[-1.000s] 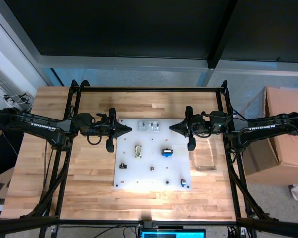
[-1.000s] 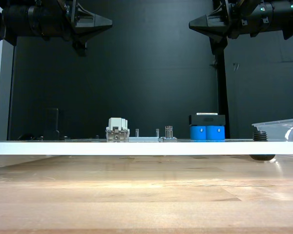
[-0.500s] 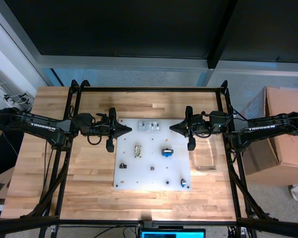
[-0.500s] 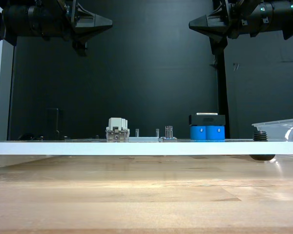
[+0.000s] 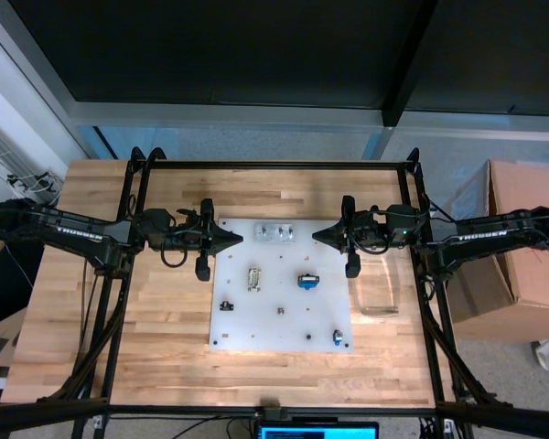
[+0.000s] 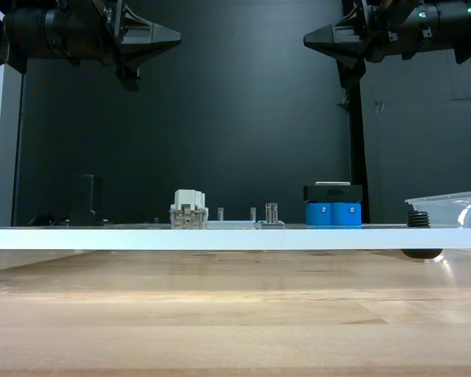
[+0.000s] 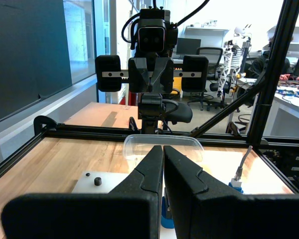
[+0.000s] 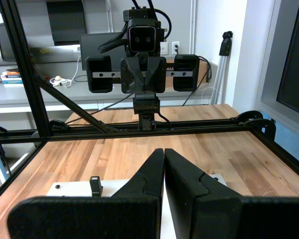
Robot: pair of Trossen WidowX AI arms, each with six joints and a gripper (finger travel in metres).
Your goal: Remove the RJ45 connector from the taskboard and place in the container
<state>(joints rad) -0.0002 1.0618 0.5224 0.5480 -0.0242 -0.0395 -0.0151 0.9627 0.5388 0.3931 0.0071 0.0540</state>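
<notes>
I'm looking at a butcher-block wooden table boxed in by a black frame, with the white taskboard lying flat between the two arms. From the low camera the background is a dark wall. The wrist cameras show an office behind the rig, with desks, chairs and windows. A cardboard box stands off the table, behind the right arm.

The left gripper and the right gripper point at each other across the far half of the board. Each has its fingers pressed together on nothing, and both hang high above the board in the low view. What I take to be the RJ45 connector, the pale grey-white plug, sits upright in its seat on the board. It is below the left fingertips and a little ahead of them, well apart from both grippers.

A blue block with a black cap stands almost straight under the right fingertips, nearer to them than the plug is. The clear container lies just behind and below the right fingertips, touching the board's edge. A small blue fitting is at the board's near corner, well away from either pair of fingers.

Compared with half a second and a second ago, I see no difference: arms, fingers and plug are all where they were.
</notes>
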